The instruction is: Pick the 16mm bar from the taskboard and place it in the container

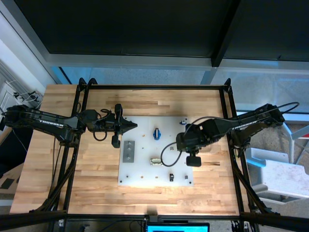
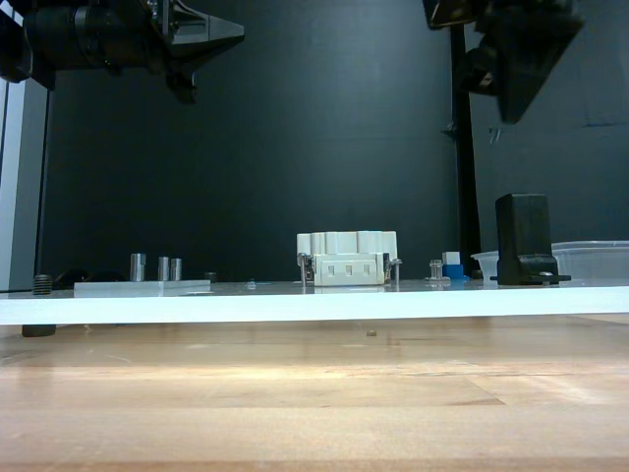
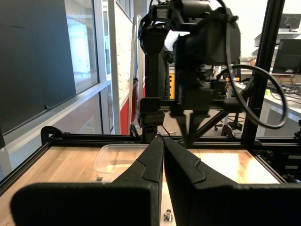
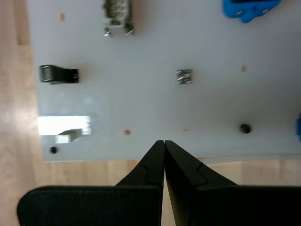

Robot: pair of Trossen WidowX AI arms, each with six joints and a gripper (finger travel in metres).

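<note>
Two grippers hanging over the white board (image 1: 145, 166), bar sitting in place.
The left gripper (image 1: 131, 126) is hovering above the board's far left corner, and the right gripper (image 1: 194, 160) is pointing down over its right edge, both clenched on nothing. The dark bar (image 4: 244, 127) is standing on the board near that edge, and the clear tub (image 3: 117, 157) is sitting nearby.

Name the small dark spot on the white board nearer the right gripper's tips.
The dark spot beside the blue part, not the corner spot. The right gripper hangs over the taskboard's edge; left gripper hovers high.
</note>
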